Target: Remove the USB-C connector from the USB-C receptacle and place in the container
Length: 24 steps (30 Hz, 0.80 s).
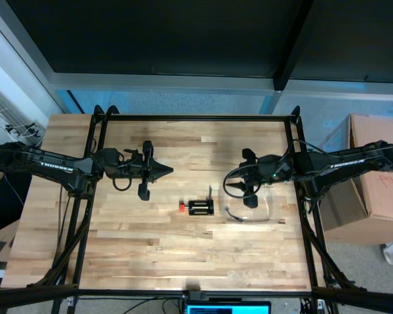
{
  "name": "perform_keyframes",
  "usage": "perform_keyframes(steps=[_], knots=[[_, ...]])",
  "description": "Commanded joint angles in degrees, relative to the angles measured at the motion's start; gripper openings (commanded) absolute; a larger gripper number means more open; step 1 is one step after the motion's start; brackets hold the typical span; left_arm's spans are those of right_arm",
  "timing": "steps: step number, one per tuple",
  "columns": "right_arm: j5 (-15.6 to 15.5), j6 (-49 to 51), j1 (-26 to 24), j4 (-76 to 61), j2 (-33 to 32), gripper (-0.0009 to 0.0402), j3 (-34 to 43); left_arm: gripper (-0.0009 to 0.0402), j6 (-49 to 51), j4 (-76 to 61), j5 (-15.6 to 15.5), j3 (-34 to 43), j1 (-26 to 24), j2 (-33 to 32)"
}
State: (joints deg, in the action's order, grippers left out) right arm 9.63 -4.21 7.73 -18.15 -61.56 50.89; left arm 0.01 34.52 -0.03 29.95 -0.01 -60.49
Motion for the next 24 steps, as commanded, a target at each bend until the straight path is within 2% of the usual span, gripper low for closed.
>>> perform_keyframes(steps=[1, 3, 4, 7, 15, 24], knots=[[-1.01, 2.36, -1.27, 7.56, 1.55, 0.0031, -1.18, 0.0, 0.0, 0.0, 0.0, 0.0, 0.02, 0.0], [-3.82, 2.84, -2.45, 12.41, 2.36, -0.0004, -2.47, 0.0, 0.0, 0.0, 0.0, 0.0, 0.0, 0.0], [-5.11, 3.15, -3.15, 14.88, 2.69, -0.0001, -3.28, 0.0, 0.0, 0.0, 0.0, 0.0, 0.02, 0.0], [-6.38, 3.13, -5.03, 21.22, 3.52, 0.0007, -5.84, 0.0, 0.0, 0.0, 0.0, 0.0, 0.02, 0.0], [-6.73, 2.99, -7.02, 34.86, 5.29, 0.0, -13.07, 0.0, 0.0, 0.0, 0.0, 0.0, 0.02, 0.0], [-6.71, 2.56, -7.1, 41.64, 5.97, 0.0, -17.11, 0.0, 0.0, 0.0, 0.0, 0.0, 0.02, 0.0]])
